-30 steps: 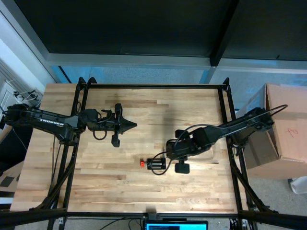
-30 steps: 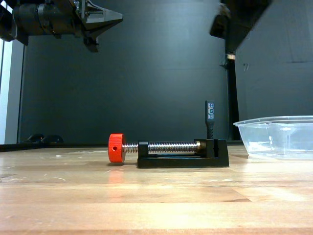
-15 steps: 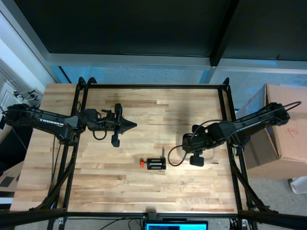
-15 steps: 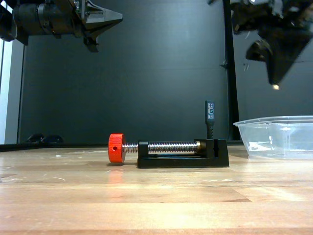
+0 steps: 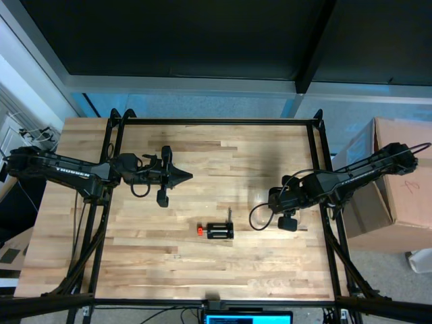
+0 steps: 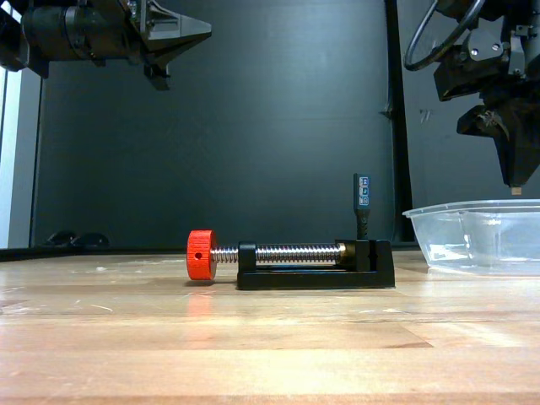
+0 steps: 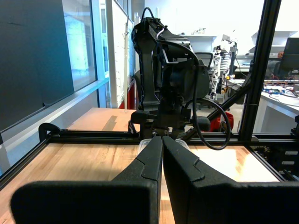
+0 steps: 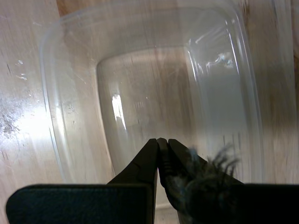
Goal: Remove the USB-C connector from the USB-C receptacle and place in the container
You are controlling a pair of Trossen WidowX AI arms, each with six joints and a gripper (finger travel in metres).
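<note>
Low view showed the right gripper (image 6: 514,181) hanging point-down just above the rim of the container (image 6: 472,229), near the bench's (image 6: 253,337) right edge. Its fingers were pressed together on a small pale piece at their tip, which I took for the USB-C connector (image 6: 515,191). It was clear of the USB-C receptacle (image 6: 362,191), which stood upright in the vise (image 6: 316,275) toward the middle of the near edge. The left gripper (image 6: 202,32) hung high over the bench's left half, its fingers together on nothing.

The risk was in the drop. So light a piece, let go from above the rim, might bounce off the container's floor and over its wall, or cling to one finger as they parted.

Only the low view gave the tip's height and the pale piece. The right wrist view hid the piece behind the fingers but placed the tip inside the container's outline. In the high view the container barely showed.
</note>
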